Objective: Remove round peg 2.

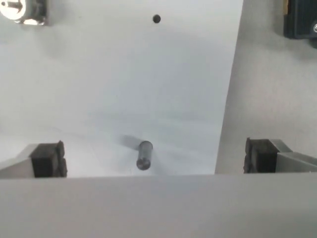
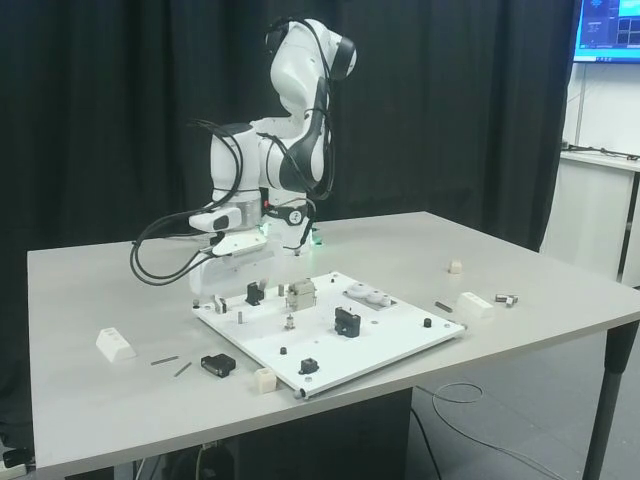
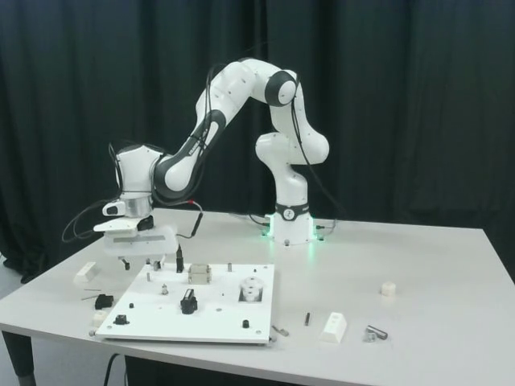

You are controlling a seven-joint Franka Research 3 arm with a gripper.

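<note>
In the wrist view a short grey round peg stands upright in the white board, near the board's edge. My gripper hangs above it, open, with one black fingertip on either side of the peg and well apart from it. Nothing is held. In the room views the gripper is low over the far left corner of the board, pointing down.
Other pegs, black fixtures and a grey block stand on the board. A metal part and a small black dot lie further along it. Off the board are white blocks, a black part and loose pins.
</note>
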